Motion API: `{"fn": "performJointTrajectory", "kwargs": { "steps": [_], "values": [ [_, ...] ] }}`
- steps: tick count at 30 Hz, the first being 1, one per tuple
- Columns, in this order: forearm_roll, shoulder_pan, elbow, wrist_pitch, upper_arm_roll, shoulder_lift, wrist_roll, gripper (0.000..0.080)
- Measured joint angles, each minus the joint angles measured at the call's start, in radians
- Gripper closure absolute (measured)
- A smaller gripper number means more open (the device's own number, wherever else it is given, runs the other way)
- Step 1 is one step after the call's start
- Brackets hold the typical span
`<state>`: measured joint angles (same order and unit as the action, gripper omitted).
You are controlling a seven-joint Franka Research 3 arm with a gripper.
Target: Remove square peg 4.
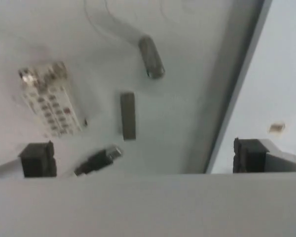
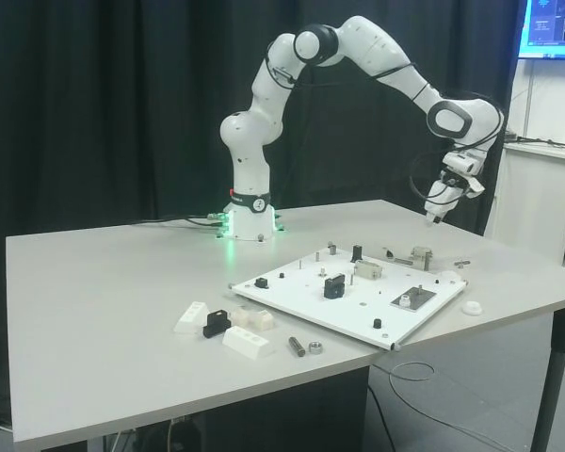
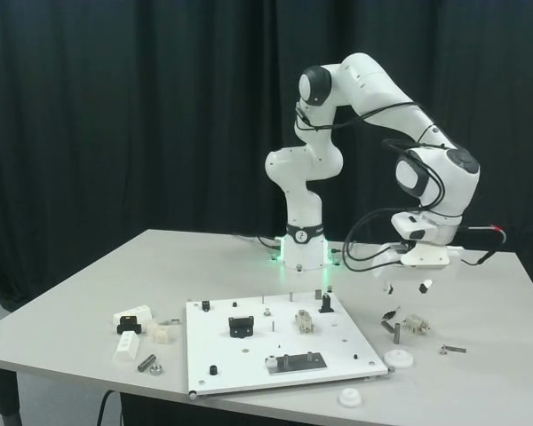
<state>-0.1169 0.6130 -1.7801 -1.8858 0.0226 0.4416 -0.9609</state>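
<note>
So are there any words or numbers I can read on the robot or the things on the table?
None can be read.
The black band low on the white arm carries a small mark, too small to read.
The screen in the first room view's corner shows shapes and lines of text, too small to read.
The white board shows no labels.

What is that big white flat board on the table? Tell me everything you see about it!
The white board is a flat, thin square plate lying flat on the grey table, near the table's front edge. It looks smooth and hard. Small black and grey fixtures stand on it, including a black block and a grey base plate. The robot arm's tool hangs off to one side of it, above the table, not touching the board.
</note>
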Motion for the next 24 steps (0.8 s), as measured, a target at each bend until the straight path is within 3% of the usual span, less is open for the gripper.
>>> {"fn": "performJointTrajectory", "kwargs": {
  "steps": [12, 24],
  "values": [
    [0.0, -0.006, -0.174, -0.005, -0.004, -0.097, 0.002, 0.0003],
    [0.0, -0.015, -0.391, -0.116, -0.005, -0.222, 0.001, 0.0003]
  ]
}}
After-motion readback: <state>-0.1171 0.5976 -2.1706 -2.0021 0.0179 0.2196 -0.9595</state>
